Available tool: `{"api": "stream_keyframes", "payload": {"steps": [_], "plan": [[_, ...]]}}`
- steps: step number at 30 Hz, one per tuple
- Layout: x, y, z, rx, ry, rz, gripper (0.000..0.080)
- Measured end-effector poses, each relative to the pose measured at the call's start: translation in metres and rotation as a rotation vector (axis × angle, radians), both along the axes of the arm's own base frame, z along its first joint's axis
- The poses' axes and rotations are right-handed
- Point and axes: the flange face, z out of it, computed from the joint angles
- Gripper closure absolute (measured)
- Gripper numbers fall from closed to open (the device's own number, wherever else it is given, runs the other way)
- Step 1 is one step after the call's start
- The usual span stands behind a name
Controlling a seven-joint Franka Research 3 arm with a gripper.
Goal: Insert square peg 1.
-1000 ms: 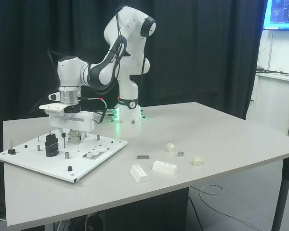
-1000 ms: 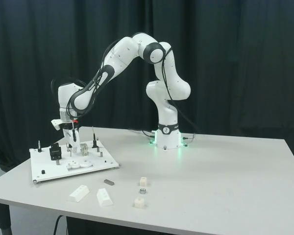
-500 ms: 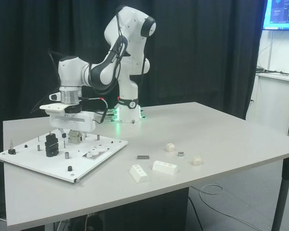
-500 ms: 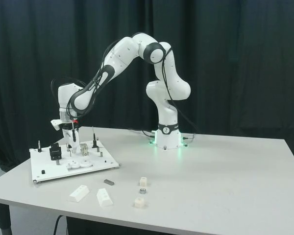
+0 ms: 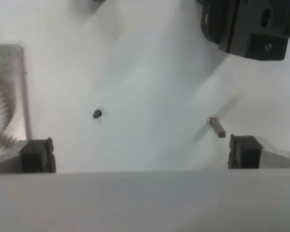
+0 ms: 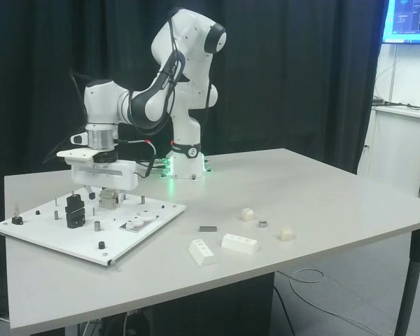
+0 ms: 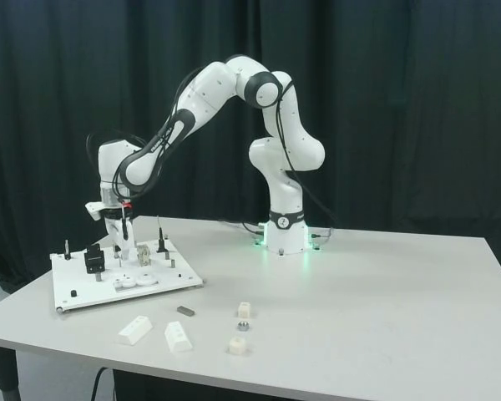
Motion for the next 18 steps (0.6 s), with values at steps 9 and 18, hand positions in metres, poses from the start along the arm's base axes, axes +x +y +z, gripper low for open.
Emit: {"api": "stream_keyframes", "payload": {"steps": [9,18], "plan": [[-0.002,-0.001,0.009,0.011,-0.007,0.001,0.0003],[-0.003,-0.001,0.018,0.022,-0.009,0.0,0.0003]]}}
